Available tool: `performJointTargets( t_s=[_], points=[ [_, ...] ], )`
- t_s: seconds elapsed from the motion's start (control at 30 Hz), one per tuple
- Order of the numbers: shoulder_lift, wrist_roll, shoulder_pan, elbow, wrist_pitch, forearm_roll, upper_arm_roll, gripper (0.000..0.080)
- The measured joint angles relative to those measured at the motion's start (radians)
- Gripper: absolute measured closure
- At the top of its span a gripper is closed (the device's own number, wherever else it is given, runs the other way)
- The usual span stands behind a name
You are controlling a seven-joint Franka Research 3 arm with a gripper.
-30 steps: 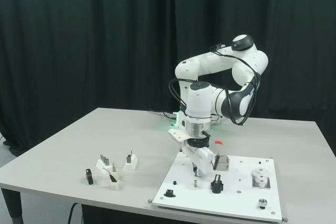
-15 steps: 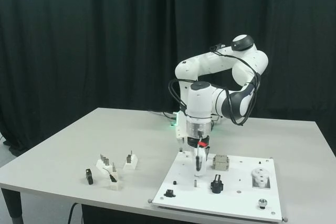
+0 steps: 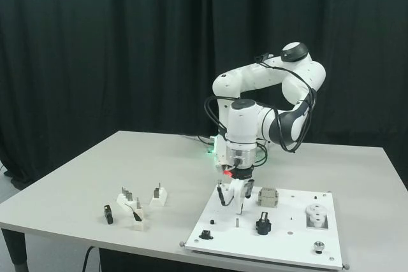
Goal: Insert BNC.
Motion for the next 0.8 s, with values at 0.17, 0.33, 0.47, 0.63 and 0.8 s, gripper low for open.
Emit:
performJointTargets(
  t_s=[0.17,0.33,0.47,0.63,0.8],
  points=[
    [0.0,0.069,-0.001,0.0,-0.001,0.001,0.0,0.0683],
    [-0.002,0.154,-0.003,0.0,-0.003,0.003,0.0,0.0683],
    [-0.003,0.22,-0.005,0.0,-0.006,0.006,0.0,0.0683],
    [-0.003,0.294,-0.008,0.0,-0.011,0.011,-0.001,0.0683],
    [-0.003,0.372,-0.011,-0.001,-0.02,0.019,-0.003,0.0683]
  ],
)
